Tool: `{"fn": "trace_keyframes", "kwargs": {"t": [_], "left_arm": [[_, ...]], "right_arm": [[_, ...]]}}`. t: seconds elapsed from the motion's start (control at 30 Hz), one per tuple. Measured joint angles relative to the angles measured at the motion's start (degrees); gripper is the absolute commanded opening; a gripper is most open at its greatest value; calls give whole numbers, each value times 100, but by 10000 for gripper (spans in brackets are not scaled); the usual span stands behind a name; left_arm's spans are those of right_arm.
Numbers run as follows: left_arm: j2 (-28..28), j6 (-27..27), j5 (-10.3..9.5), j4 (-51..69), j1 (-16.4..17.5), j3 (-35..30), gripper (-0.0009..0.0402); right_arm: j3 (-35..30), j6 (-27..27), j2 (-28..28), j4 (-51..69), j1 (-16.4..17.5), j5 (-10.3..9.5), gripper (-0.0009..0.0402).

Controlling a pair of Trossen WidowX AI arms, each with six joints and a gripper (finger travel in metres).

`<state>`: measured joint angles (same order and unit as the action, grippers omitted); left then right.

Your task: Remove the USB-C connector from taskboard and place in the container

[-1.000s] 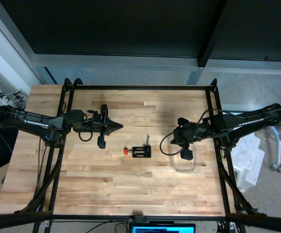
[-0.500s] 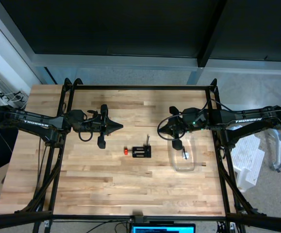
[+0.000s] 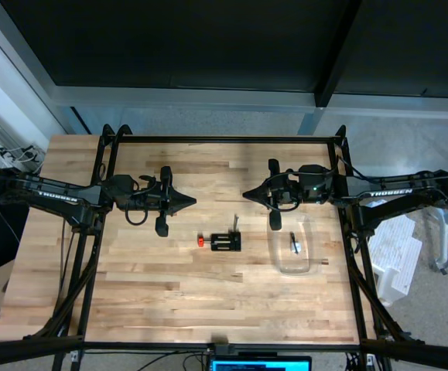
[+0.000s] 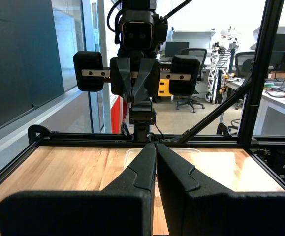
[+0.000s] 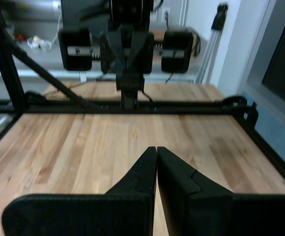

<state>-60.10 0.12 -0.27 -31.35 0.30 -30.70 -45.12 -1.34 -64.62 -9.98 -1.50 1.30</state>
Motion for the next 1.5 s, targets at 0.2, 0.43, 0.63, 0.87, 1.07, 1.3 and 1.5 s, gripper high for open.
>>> {"fn": "trace_keyframes", "kwargs": {"t": [0.2,0.43,0.63,0.87,1.07,1.3,1.5], "left_arm": [[0,-2,0,0,0,2,0],[0,0,0,0,0,0,0],[0,0,0,0,0,0,0],[0,-2,0,0,0,2,0],[0,-2,0,0,0,2,0],[0,0,0,0,0,0,0],[0,0,0,0,0,2,0]], "right_arm": [[452,118,0,-951,-92,-251,0],[776,164,0,-1659,-114,-293,0],[841,190,0,-1814,-131,-400,0],[1010,267,0,-1996,-140,-404,0],[1034,400,0,-2114,-140,-437,0],[1036,393,2,-2127,-138,-407,0],[1036,352,0,-2175,-129,-396,0]]}}
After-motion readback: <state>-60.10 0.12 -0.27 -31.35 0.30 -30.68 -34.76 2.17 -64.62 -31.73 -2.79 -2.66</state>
